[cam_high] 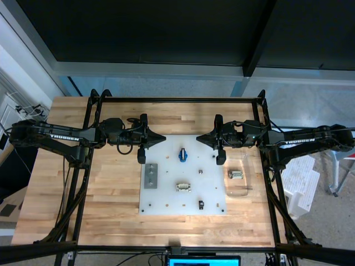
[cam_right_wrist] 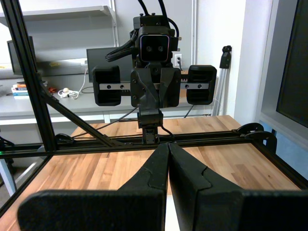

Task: Pick the HAN10E connector and install on the hub

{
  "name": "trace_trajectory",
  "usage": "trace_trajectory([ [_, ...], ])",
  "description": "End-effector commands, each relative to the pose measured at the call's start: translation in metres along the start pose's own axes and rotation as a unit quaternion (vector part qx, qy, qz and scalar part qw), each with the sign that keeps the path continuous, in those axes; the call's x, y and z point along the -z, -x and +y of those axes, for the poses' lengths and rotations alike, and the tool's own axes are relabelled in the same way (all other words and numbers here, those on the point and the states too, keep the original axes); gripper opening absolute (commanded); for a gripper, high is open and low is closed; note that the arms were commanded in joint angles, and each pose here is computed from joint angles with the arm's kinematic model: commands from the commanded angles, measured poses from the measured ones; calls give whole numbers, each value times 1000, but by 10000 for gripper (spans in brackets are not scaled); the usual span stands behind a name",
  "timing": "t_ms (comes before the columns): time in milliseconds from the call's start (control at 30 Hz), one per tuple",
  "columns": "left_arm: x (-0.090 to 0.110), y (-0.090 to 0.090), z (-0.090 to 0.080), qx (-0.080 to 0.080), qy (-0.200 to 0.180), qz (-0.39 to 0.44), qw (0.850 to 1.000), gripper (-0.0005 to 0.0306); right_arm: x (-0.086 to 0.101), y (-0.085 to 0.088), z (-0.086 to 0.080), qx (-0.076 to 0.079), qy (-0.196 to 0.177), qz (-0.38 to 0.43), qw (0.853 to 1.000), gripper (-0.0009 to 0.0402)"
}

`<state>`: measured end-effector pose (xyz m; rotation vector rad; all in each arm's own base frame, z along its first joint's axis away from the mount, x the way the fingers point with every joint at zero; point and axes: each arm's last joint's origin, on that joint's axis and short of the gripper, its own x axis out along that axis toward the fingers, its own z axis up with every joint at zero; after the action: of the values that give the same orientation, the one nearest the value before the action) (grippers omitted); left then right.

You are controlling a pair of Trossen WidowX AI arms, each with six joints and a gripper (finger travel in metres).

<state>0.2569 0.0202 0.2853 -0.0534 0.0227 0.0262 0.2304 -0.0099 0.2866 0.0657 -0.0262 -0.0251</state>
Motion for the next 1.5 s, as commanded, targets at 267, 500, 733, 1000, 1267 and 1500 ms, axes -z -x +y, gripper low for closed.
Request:
trace_trajectory([
  [267,0,0,0,0,0,0,1000,0,5,0,0,2,-2,26,1000,0],
  [500,0,0,0,0,0,0,1000,0,6,0,0,2,-4,30,1000,0],
  [733,0,0,0,0,0,0,1000,0,7,2,4,2,-6,152,988,0],
  [1000,0,0,0,0,0,0,1000,0,-4,15,23,-20,-9,313,950,0],
  [1267,0,0,0,0,0,0,1000,0,-10,38,35,3,-7,442,897,0],
  [1500,0,0,0,0,0,-1,1000,0,-3,60,41,16,-1,545,839,0],
])
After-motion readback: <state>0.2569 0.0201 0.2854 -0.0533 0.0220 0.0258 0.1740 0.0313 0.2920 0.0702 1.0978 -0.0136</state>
